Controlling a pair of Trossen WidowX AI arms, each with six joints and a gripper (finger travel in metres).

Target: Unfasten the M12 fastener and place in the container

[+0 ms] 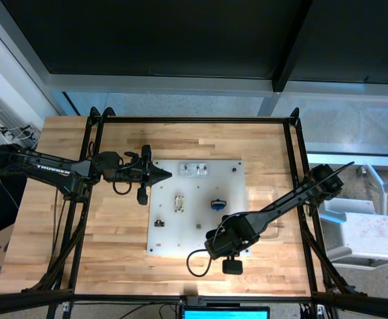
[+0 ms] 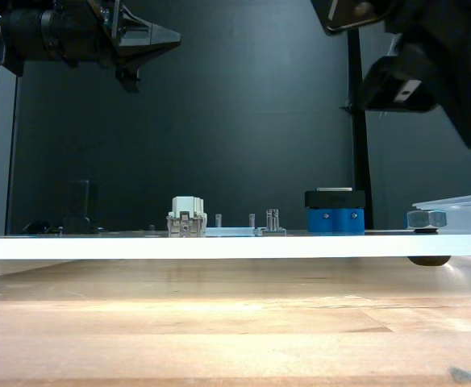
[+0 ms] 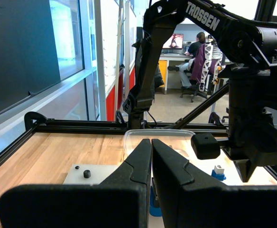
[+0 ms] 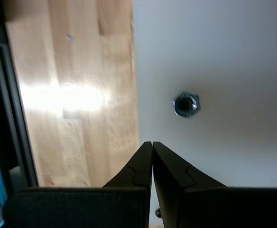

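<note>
– Progress check: where is the M12 nut just now?

– On the white board, near its near right edge. The low view shows it sitting low on its stud with no ribs showing under it. The container lies just off the board's right edge. In the low view the nut only seems to be inside it. The right wrist view shows it on the board's white surface.

– And the tools?

– The right tool hangs over the board's near right corner, pointing down. Its tips are pressed together with nothing between them, and the nut lies apart from them. The left tool is held high over the board's far left part, tips together and empty, well apart from the nut.

– So which step is this?

– Unfastening, as I read it. Nothing is being carried, and the placing has not begun. How loose the nut sits on its threads I cannot tell.

– What does the next move call for?

– The right tool would have to spread wide enough for the nut and centre over it. Then it would come down so the fingers flank the flats, close, and turn anticlockwise, probably in several bites. Only after that would it lift the nut and carry it past the board's right edge to the container.
</note>
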